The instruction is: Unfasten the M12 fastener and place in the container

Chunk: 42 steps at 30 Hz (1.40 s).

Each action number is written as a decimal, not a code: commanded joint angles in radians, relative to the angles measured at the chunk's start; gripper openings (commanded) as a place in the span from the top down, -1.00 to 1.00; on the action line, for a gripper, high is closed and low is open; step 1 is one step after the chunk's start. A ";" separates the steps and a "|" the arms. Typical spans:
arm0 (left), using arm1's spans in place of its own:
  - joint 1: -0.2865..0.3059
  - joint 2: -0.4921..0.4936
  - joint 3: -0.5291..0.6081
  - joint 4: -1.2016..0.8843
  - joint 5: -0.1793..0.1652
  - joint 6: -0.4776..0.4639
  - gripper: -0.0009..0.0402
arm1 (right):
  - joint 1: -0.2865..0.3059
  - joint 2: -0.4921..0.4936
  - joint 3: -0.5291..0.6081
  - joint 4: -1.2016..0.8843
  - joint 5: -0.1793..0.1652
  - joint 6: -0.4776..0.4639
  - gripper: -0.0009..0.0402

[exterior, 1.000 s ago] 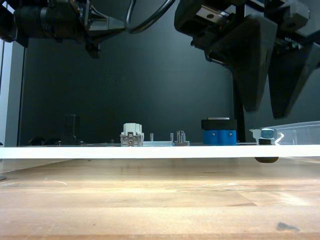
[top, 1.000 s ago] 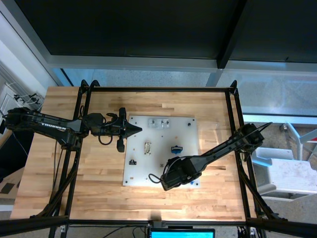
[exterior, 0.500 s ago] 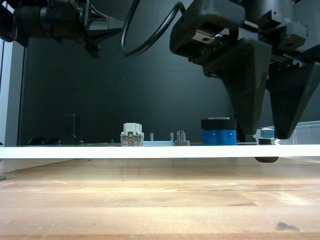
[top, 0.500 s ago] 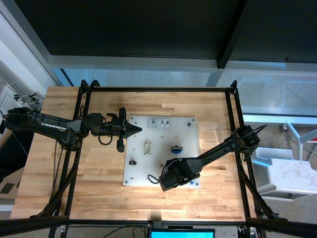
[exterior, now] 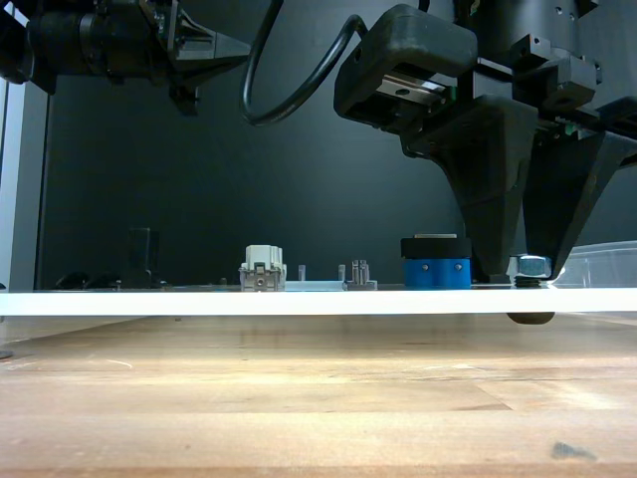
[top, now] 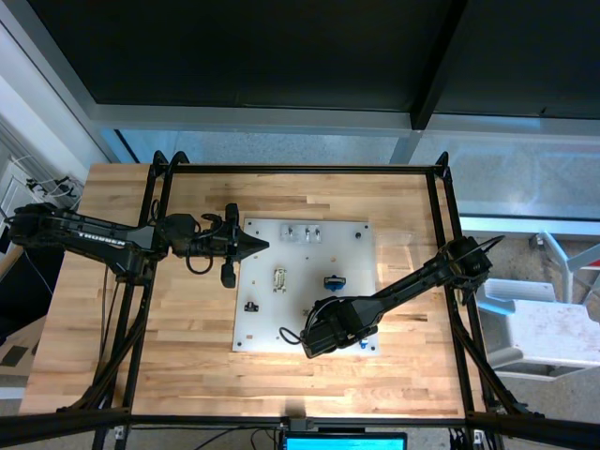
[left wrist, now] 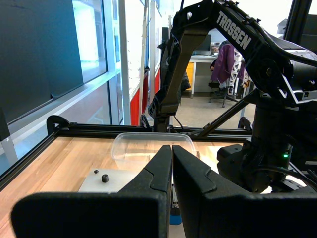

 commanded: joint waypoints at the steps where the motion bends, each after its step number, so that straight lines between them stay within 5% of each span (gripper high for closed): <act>1: 0.000 0.000 0.000 0.000 0.000 0.000 0.96 | 0.000 0.000 -0.002 0.000 0.000 0.000 0.37; 24: 0.000 0.000 0.000 0.000 0.000 0.000 0.96 | 0.000 0.000 -0.002 -0.003 0.000 -0.045 0.85; 42: 0.000 0.000 0.000 0.000 0.000 0.000 0.96 | 0.000 -0.040 -0.002 -0.019 -0.004 -0.455 0.87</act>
